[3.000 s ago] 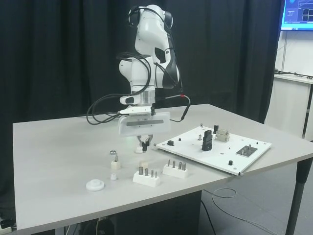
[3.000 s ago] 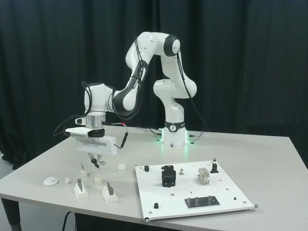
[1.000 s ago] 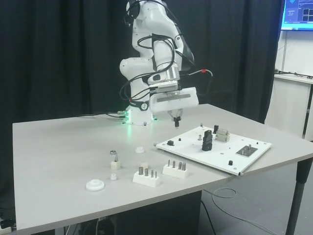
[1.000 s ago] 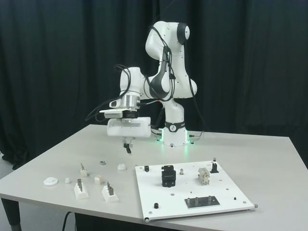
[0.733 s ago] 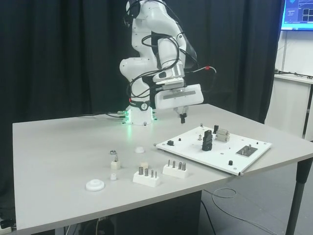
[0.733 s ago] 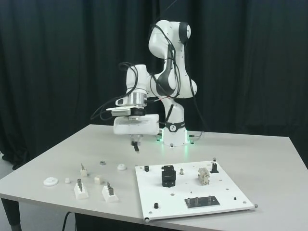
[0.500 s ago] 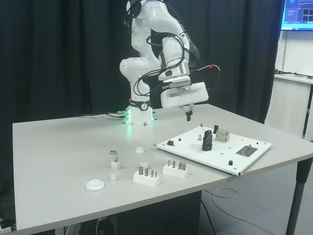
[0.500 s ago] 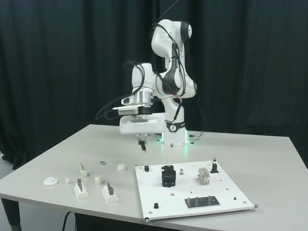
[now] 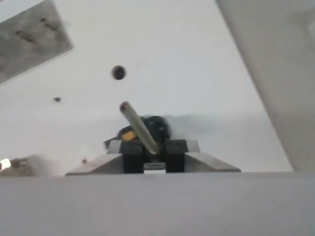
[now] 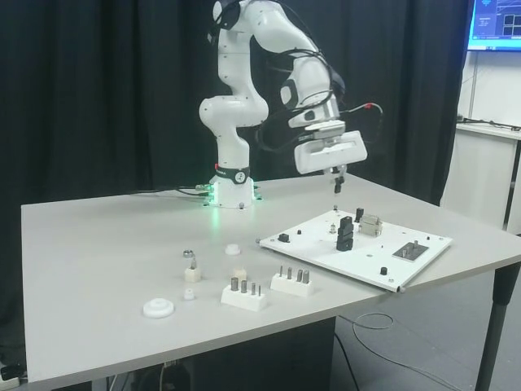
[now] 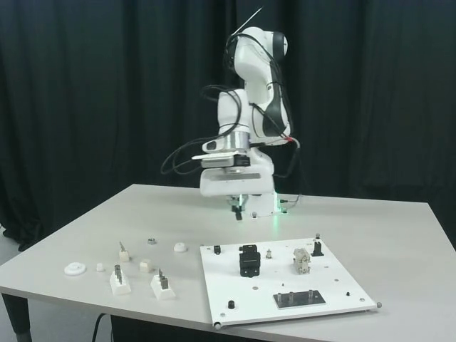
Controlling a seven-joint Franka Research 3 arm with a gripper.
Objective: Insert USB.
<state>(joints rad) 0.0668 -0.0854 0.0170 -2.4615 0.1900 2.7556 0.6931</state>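
My gripper (image 10: 336, 184) hangs well above the far side of the white board (image 10: 423, 254), seen also as the gripper (image 11: 237, 211) behind the white board (image 11: 335, 303). In the wrist view the gripper (image 9: 154, 156) is shut on a slim grey rod (image 9: 140, 127) that sticks out slantwise past the black fingertips (image 9: 132, 153). On the board stand a black block (image 10: 345, 233), a small grey-white block (image 10: 371, 224) and a grey metal plate (image 10: 409, 250). I cannot tell which of these holds a USB socket.
On the grey table (image 10: 98, 244) left of the board lie two white peg holders (image 10: 244, 295), a white disc (image 10: 158, 308) and small white and grey parts (image 10: 190, 269). The arm's base (image 10: 230, 183) stands at the back. The wrist view shows a black knob (image 9: 118, 73).
The arm has risen from the loose parts and swung across toward the board, carrying the held rod. Over the last second the gripper kept travelling over the board's far side.
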